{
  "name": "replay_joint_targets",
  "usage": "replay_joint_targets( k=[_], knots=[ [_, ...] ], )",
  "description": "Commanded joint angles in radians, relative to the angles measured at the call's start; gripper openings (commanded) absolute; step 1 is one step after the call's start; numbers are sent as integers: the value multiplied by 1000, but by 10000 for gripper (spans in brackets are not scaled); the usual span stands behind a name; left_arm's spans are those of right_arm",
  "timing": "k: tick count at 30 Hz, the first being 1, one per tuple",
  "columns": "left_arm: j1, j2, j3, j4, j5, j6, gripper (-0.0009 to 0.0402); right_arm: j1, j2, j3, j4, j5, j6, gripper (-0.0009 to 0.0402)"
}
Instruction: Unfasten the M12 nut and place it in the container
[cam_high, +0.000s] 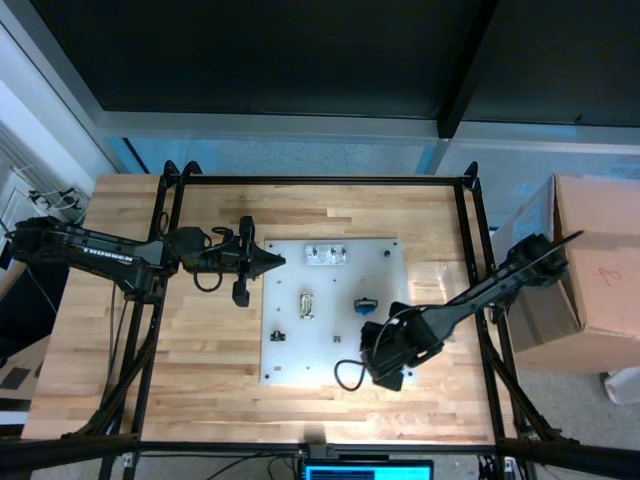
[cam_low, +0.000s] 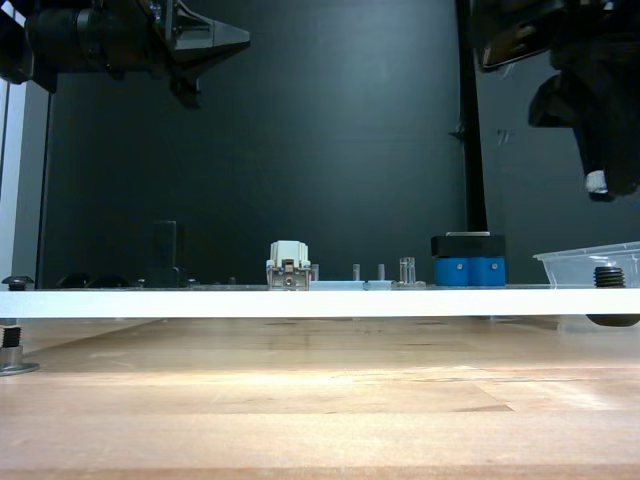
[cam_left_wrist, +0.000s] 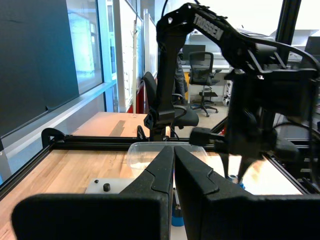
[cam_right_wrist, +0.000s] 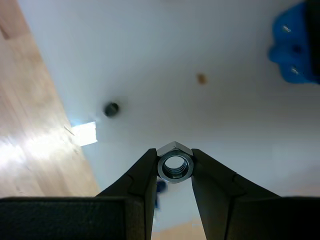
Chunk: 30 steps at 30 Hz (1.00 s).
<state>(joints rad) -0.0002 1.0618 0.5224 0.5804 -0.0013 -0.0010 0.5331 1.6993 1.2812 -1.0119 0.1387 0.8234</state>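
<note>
Right end effector (cam_right_wrist: 174, 155): fingers pinched on M12 nut (cam_right_wrist: 174, 168), bore facing wrist camera. Nut held in air, clear of stud. End effector hangs high over near right part of white board (cam_high: 330, 350). Stud (cam_low: 608, 277) bare, ribs showing, in front of clear container (cam_low: 570, 265). Left end effector (cam_left_wrist: 173, 150): fingers pressed together, nothing between, high over board's far left edge.

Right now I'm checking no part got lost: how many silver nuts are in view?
1. The silver nut is held in the right gripper above the white board, clear of its stud. The left gripper, shut, hovers at the board's left edge. Others may be hidden.
</note>
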Motion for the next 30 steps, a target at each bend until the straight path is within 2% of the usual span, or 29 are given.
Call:
replay_joint_targets(
  k=[1, 14, 23, 26, 30],
  knots=[
    [0, 0, 0, 0, 0, 0, 0, -8, -81, -76, 0, 0, 10, 0],
    [0, 0, 0, 0, 0, 0, 0, -90, -425, -382, -4, 0, 14, 0],
    [0, 0, 0, 0, 0, 0, 0, -162, -608, -560, -74, -1, 31, 1],
    [0, 0, 0, 0, 0, 0, 0, -188, -638, -611, -71, -2, 27, 13],
    [0, 0, 0, 0, 0, 0, 0, -203, -645, -652, -46, -1, 21, 58]
  ],
)
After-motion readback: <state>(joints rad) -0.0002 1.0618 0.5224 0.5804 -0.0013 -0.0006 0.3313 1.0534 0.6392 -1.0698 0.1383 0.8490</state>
